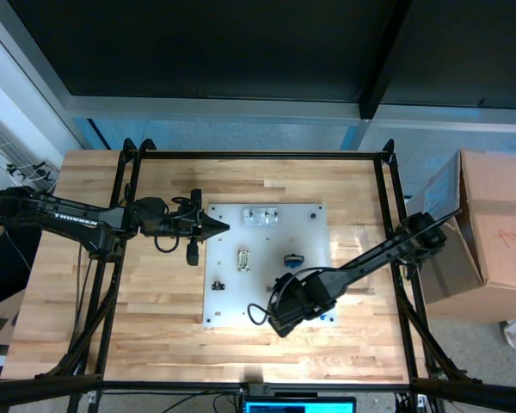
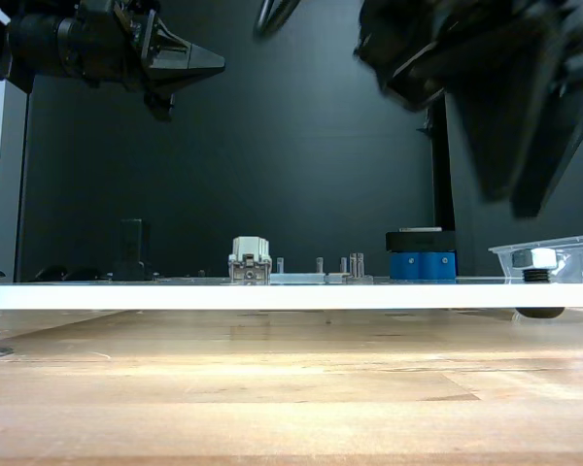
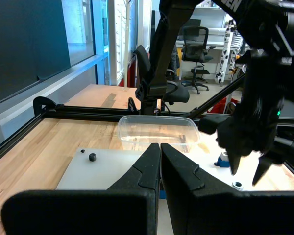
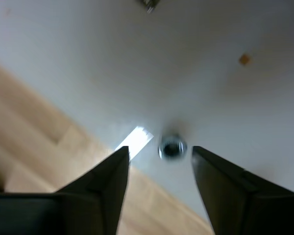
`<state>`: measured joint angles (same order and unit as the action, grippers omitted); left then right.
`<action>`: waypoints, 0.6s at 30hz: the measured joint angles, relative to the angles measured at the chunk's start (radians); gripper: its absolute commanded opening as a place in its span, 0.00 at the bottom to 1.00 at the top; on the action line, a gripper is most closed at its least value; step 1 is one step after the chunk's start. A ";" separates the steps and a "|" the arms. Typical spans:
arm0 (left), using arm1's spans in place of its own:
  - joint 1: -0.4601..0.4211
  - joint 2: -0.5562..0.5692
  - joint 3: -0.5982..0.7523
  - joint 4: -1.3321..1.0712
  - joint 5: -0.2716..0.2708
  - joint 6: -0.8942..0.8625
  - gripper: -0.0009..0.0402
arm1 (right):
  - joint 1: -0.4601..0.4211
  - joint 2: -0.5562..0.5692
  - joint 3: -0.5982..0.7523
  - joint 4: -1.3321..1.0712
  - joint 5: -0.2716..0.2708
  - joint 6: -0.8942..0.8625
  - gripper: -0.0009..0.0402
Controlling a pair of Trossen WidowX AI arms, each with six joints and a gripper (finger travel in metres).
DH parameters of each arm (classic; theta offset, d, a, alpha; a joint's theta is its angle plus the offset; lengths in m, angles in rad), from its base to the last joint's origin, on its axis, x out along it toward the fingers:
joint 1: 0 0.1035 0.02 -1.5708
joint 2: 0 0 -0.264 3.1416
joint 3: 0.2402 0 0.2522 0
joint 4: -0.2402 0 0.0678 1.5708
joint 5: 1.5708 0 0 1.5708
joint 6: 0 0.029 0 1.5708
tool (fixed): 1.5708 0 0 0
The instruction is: Unfasten the M12 nut and place it in the container
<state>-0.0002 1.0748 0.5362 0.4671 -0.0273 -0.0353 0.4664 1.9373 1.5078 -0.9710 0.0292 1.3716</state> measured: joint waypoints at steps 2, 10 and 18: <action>0.000 0.000 0.000 0.000 0.000 0.000 0.02 | -0.002 0.020 0.000 0.008 0.002 0.018 0.59; 0.000 0.000 0.000 0.000 0.000 0.000 0.02 | -0.002 0.065 0.000 0.016 -0.027 0.045 0.59; 0.000 0.000 0.000 0.001 0.000 0.000 0.02 | -0.002 0.067 0.000 0.014 -0.033 0.048 0.35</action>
<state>-0.0002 1.0748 0.5358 0.4679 -0.0273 -0.0353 0.4644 2.0041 1.5078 -0.9573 -0.0040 1.4200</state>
